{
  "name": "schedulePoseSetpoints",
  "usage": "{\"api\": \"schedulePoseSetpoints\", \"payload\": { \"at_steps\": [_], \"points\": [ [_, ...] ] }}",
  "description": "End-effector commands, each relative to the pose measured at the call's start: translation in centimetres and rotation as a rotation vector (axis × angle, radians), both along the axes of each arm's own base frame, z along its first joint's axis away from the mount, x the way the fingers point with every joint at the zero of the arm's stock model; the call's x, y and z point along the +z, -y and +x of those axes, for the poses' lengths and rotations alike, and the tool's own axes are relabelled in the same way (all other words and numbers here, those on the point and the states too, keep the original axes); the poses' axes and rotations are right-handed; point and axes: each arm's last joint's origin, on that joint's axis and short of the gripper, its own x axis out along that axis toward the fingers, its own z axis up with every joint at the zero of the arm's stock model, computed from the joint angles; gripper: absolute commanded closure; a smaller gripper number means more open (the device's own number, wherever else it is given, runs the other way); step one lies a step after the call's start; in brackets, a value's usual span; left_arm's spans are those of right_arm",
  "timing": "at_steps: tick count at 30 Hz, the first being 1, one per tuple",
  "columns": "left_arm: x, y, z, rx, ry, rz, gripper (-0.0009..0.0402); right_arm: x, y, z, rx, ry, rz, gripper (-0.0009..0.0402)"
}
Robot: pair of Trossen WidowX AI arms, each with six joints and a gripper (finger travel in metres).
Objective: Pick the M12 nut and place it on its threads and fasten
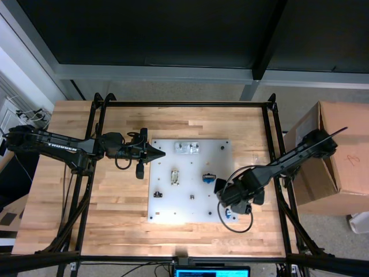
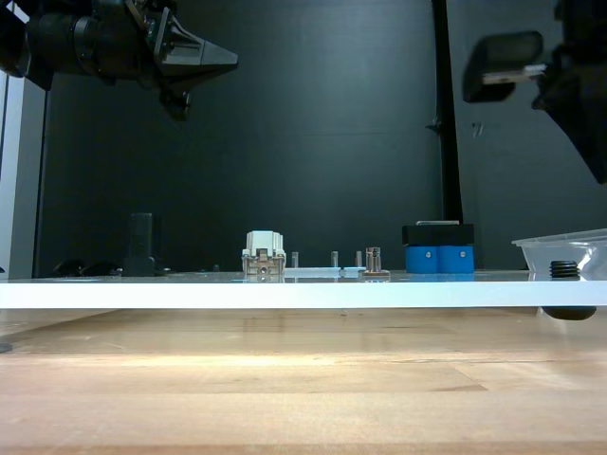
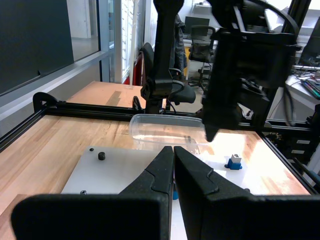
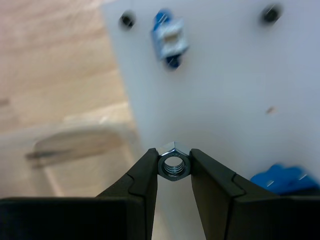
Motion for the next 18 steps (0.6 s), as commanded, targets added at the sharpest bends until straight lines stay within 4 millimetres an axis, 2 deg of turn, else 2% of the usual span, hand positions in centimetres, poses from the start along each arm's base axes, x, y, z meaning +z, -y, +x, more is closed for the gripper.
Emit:
{"api": "schedulePoseSetpoints", "payload": {
  "at_steps": [1, 10, 18],
  "points": [
    [0.0, 0.0, 0.0, 0.0, 0.0, 0.0, 0.0393, 0.0, -1.4, 1.6, 0.016, 0.007, 0.003, 0.0393],
    [0.0, 0.0, 0.0, 0.0, 0.0, 0.0, 0.0393, -0.6, -4.8, 5.9, 0.07, 0.02, 0.008, 0.0393],
    [0.0, 0.0, 0.0, 0.0, 0.001, 0.0, 0.0393, -0.9, -6.2, 8.1, 0.072, 0.03, 0.011, 0.0394]
  ]
}}
